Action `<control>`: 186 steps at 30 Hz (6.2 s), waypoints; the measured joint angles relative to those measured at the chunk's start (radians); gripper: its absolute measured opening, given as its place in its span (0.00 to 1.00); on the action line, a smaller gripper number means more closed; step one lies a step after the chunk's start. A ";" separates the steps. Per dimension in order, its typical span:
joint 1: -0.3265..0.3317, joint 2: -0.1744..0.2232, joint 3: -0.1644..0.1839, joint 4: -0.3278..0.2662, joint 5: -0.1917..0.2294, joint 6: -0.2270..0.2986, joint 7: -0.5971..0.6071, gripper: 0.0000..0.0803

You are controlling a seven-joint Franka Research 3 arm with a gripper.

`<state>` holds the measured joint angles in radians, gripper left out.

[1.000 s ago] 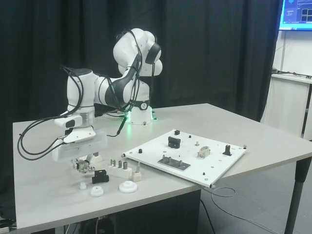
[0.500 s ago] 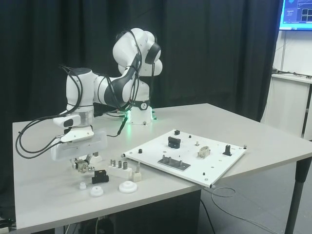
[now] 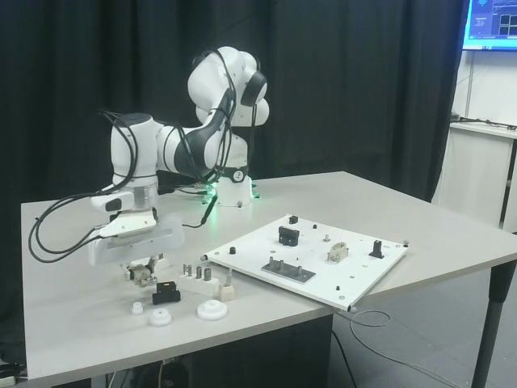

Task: Insert waterproof.

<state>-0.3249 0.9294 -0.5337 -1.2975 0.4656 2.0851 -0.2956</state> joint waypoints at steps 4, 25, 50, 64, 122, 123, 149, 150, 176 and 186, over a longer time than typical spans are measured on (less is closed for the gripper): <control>0.008 -0.004 0.000 0.001 0.003 -0.031 0.023 0.39; 0.107 -0.064 -0.010 -0.001 0.008 -0.251 0.200 0.39; 0.323 -0.151 -0.013 -0.083 0.008 -0.376 0.495 0.39; 0.470 -0.242 -0.012 -0.214 0.003 -0.385 0.674 0.39; 0.784 -0.402 0.047 -0.485 -0.222 0.086 2.027 0.39; 0.786 -0.403 0.047 -0.489 -0.225 0.092 2.046 0.39; 0.793 -0.484 0.075 -0.667 -0.245 0.289 2.130 0.39; 0.793 -0.487 0.077 -0.673 -0.245 0.297 2.129 0.39; 0.788 -0.493 0.091 -0.717 -0.215 0.354 2.129 0.39; 0.786 -0.485 0.093 -0.717 -0.213 0.359 2.110 0.39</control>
<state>0.4612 0.4444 -0.4408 -2.0145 0.2521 2.4441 1.8140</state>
